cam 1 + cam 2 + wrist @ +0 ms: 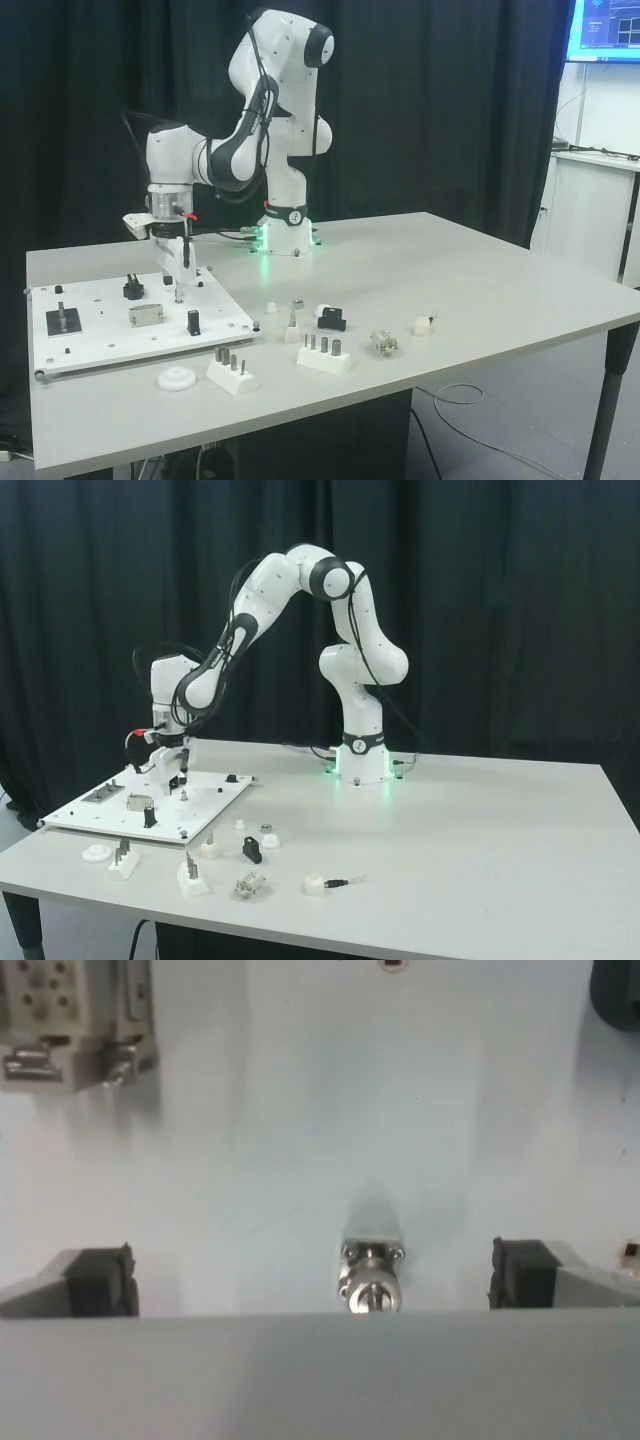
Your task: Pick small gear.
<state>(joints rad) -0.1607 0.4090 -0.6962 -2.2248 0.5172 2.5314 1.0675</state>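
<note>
Near the front edge of the table lie a big gear and two peg blocks. Just behind them, off the near right corner of the board, sits a little white piece that I take for the small gear, though its teeth are too small to make out. Farther back the gripper hangs low over the board with its fingers apart and empty, a metal stub between them. The gear is well apart from it. To do this well, lift clear of the stub first, cross right and nearer, then come straight down over the gear. The table to the right of the gear is open. The board edge and the peg blocks crowd its other sides.
</note>
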